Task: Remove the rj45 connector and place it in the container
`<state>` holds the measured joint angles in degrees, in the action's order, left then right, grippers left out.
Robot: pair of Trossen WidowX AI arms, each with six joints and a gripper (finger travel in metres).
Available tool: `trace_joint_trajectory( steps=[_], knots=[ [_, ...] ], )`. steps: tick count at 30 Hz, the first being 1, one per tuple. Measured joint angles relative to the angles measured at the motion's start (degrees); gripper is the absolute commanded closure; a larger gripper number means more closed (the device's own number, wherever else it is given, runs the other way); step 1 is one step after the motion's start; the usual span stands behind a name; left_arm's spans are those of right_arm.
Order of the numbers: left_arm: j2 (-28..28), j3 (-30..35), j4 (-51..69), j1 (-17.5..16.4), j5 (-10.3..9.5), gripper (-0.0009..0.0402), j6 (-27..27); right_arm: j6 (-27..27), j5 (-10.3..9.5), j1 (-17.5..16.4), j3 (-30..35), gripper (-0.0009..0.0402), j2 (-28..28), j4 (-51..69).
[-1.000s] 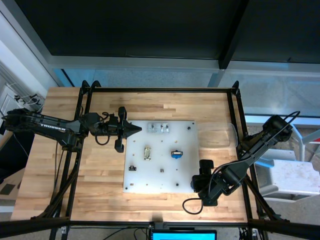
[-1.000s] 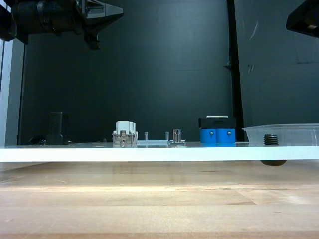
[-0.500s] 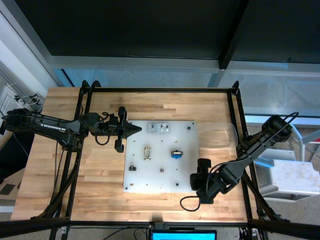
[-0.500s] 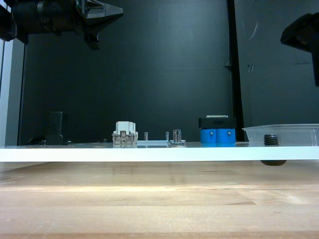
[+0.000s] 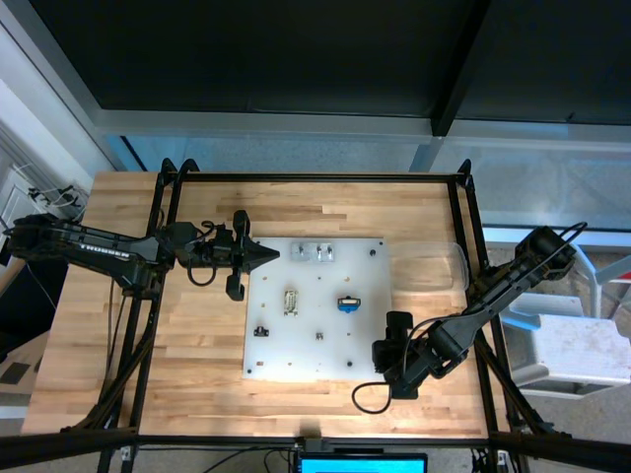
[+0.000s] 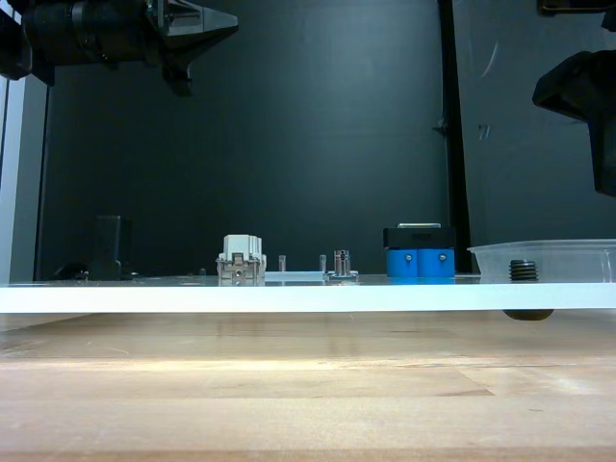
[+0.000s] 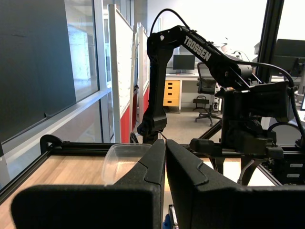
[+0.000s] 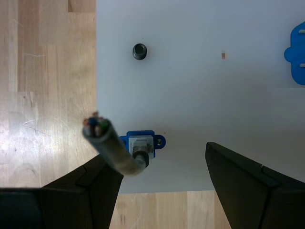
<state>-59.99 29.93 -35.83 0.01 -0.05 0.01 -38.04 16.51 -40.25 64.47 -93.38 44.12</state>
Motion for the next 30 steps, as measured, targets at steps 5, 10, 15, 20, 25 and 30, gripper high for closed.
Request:
trace_joint_trajectory(
  steps=[5,10,15,20,25,30],
  knots=[
    [0.0,0.0,0.0,0.0,0.00,0.0393,0.0,0.0,0.00,0.3,-0.9,0.0157,0.0,-1.2],
    [0.0,0.0,0.0,0.0,0.02,0.0393,0.0,0.0,0.02,0.6,-3.0,0.0158,0.0,-3.8],
    [0.0,0.0,0.0,0.0,0.00,0.0393,0.0,0.3,-0.17,0.9,-3.1,0.0158,0.0,-4.3],
    [0.0,0.0,0.0,0.0,0.00,0.0393,0.0,1.0,-0.24,1.0,-2.8,0.0169,0.0,-3.9],
    [0.0,0.0,0.0,0.0,0.02,0.0393,0.0,1.1,-0.24,1.0,-2.6,0.0197,0.0,-3.7],
    [0.0,0.0,0.0,0.0,0.00,0.0393,0.0,1.3,-1.33,1.0,-2.5,0.0232,0.0,-3.7]
  ],
)
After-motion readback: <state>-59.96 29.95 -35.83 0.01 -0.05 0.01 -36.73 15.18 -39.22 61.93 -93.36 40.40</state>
